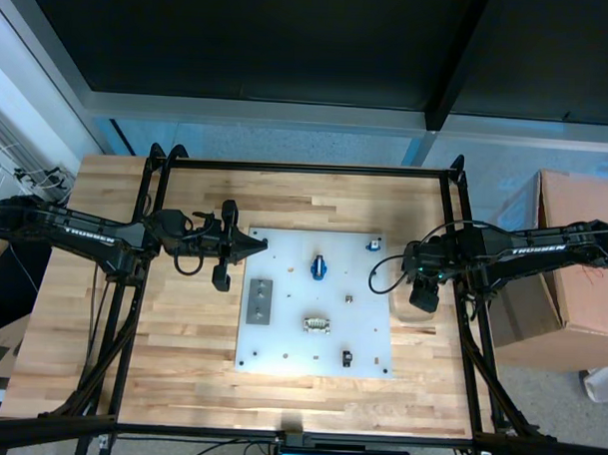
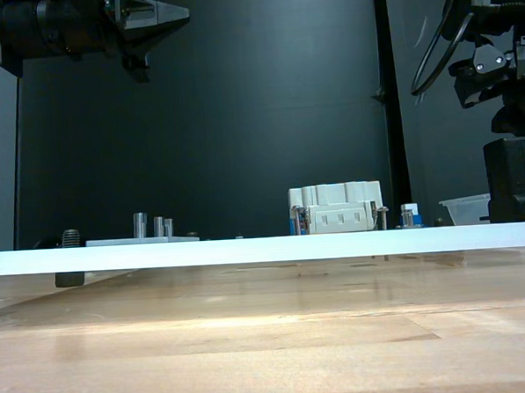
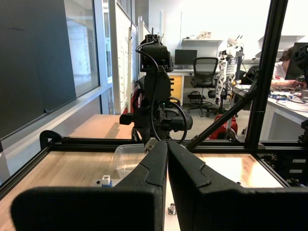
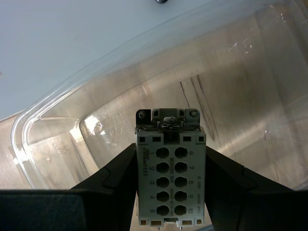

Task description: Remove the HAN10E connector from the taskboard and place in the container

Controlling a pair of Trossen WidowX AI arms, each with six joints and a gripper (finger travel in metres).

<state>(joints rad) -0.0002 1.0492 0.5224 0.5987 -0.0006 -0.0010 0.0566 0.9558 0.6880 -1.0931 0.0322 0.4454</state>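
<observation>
Wood surface (image 1: 179, 363): right gripper (image 1: 425, 295) pinches HAN10E connector (image 4: 169, 173) over container (image 4: 57, 144); left gripper (image 1: 255, 244), fingers (image 3: 192, 178) pressed together, above taskboard (image 1: 280, 337) far-left corner.

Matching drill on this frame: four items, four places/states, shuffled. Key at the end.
1. HAN10E connector
2. left pincer
3. container
4. blue part

A. shut on nothing, above the board's far left corner
B. standing on the board
C. held in the right pincer, clear of the board
D. under the right pincer, beside the board's right edge

Pairs: 1-C, 2-A, 3-D, 4-B
</observation>
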